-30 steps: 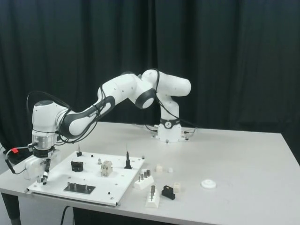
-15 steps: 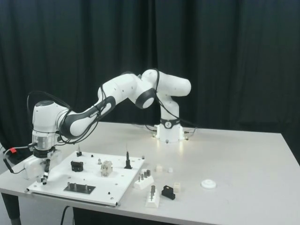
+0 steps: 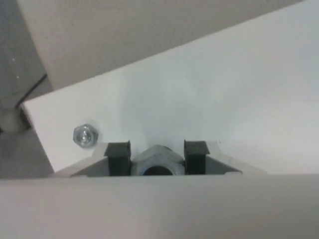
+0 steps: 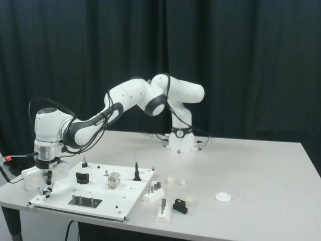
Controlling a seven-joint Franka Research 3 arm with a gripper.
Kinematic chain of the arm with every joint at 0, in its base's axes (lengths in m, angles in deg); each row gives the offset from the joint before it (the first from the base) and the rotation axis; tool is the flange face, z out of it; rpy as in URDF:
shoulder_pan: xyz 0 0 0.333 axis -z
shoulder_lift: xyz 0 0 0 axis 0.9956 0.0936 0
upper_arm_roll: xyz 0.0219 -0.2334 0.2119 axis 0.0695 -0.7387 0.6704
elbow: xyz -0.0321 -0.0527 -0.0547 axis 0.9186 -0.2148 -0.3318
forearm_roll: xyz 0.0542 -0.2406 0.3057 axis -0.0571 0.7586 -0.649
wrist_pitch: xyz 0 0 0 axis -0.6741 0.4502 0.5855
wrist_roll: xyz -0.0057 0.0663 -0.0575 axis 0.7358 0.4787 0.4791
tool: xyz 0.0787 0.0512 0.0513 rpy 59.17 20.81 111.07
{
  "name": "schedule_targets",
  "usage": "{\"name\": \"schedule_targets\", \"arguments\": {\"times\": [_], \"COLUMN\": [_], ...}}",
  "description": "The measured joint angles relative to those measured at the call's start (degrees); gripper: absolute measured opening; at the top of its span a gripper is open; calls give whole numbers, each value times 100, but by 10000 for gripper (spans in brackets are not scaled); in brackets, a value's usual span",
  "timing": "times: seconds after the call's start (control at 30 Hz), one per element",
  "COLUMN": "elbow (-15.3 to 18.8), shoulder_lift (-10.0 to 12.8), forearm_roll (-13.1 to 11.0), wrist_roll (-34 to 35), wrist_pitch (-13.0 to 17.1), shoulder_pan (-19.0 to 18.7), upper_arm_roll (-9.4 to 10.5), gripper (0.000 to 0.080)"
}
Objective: Insert bolt 4.
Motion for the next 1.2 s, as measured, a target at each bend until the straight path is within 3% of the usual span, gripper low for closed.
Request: {"name": "schedule_targets", "arguments": {"times": [0.57,0.73,0.83,0.93,1.2], "elbow": [12,59,140,308,1140], "shoulder_lift": [-13,-24,-26,-26,11], "forearm_roll": [26,-63,-321,-755,-2252], "wrist_roll": [1841,2313,2499,2635,2726], "wrist_pitch": [-51,-53,-51,-28,245], "shoulder_pan": [-3,-25,-85,-213,-866], "upper_arm_roll": [-3,-49,-188,-446,-1397], "gripper": [227,227,227,227,227]}}
